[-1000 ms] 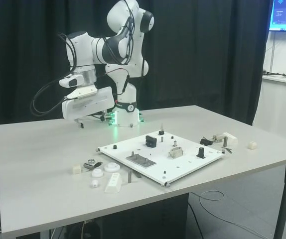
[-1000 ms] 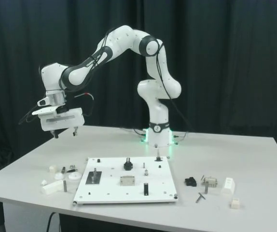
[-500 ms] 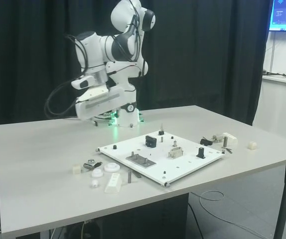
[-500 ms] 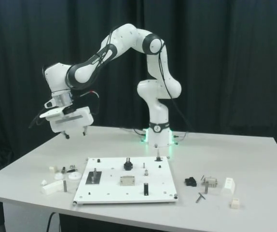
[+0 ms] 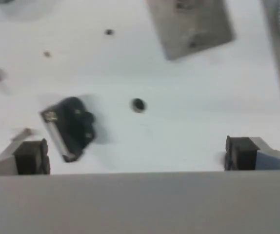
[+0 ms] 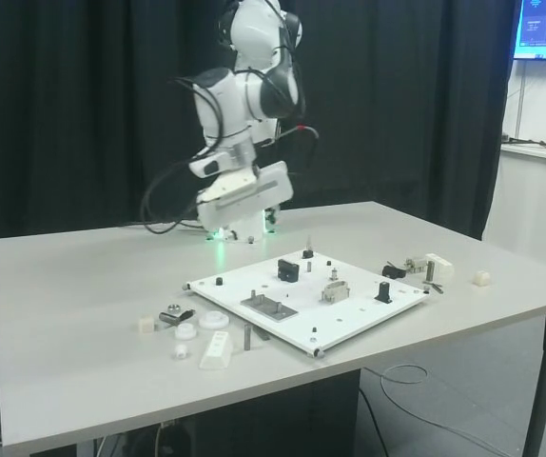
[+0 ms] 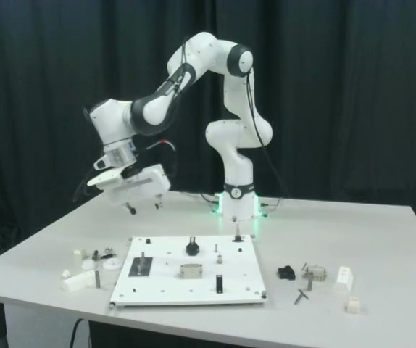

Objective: Remove BNC.

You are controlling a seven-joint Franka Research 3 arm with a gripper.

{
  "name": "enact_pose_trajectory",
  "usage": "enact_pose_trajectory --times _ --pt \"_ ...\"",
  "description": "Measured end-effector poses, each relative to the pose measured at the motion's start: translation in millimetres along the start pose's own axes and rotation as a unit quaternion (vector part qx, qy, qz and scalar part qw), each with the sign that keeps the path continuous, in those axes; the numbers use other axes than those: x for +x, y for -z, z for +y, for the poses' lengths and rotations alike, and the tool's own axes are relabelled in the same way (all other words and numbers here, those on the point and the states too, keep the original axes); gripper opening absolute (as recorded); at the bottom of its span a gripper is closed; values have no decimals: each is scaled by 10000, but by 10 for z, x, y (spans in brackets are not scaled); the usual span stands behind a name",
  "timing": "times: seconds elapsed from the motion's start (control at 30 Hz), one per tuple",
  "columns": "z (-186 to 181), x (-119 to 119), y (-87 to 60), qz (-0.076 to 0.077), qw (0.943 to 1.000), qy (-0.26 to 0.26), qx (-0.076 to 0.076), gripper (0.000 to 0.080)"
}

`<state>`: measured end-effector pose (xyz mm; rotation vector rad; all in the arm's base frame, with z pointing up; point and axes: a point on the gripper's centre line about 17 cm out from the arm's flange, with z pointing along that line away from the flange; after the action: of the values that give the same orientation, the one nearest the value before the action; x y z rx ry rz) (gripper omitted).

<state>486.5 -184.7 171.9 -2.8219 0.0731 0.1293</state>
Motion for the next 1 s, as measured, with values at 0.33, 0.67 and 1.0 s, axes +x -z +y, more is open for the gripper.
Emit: enact_pose_trajectory --times 0.33,0.67,1.0 --pt "-678 108 -260 -11 9988 -480 -34 800" --pt "-1246 237 -514 132 9903 -1370 -187 800" --pt "-1576 311 -789 361 9694 -2398 -382 800"
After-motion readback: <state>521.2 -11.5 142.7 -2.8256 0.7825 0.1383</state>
